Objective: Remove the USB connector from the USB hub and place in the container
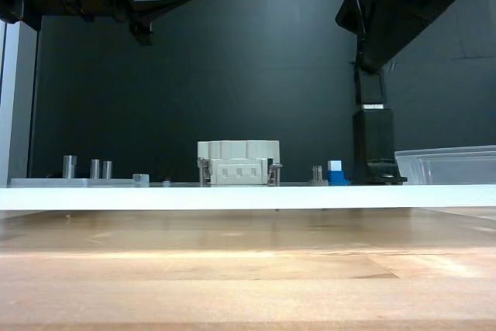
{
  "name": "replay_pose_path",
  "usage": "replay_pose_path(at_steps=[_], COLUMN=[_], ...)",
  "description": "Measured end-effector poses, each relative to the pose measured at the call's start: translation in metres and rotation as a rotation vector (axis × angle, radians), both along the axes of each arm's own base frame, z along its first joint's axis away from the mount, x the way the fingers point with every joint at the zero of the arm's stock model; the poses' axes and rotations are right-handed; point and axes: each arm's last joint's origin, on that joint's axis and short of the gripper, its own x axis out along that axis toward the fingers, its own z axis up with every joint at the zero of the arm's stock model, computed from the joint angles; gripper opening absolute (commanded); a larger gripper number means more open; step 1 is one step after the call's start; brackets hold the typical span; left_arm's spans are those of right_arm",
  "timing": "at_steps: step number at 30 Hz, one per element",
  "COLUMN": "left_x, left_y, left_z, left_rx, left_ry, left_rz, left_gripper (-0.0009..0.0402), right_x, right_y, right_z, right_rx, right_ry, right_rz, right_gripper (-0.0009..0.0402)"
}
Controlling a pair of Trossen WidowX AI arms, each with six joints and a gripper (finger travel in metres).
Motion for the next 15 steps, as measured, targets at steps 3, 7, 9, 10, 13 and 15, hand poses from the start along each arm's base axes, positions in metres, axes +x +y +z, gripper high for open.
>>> replay_pose_path(at_steps=[3,7,9,10,13,15], left_x=[0.0,0.0,0.0,0.0,0.0,0.0], left_y=[0.0,0.0,0.0,0.0,0.0,0.0], left_z=[0.0,0.0,0.0,0.0,0.0,0.0], left_rx=[0.0,0.0,0.0,0.0,0.0,0.0], left_ry=[0.0,0.0,0.0,0.0,0.0,0.0], left_rz=[0.0,0.0,0.0,0.0,0.0,0.0], left_gripper=[0.0001,0.0001,0.0001,0.0001,0.0001,0.0001], right_x=[0.001,0.008,0.012,0.014,0.015,0.015], right_y=[-0.001,0.001,0.003,0.003,0.004,0.004], right_z=[0.001,0.002,0.003,0.004,0.004,0.004], right_rx=[-0.001,-0.021,-0.031,-0.037,-0.033,-0.033], right_ry=[0.001,0.027,0.041,0.042,0.041,0.039], right_rz=[0.001,0.015,0.022,0.028,0.03,0.03], right_gripper=[0.0,0.0,0.0,0.0,0.0,0.0])
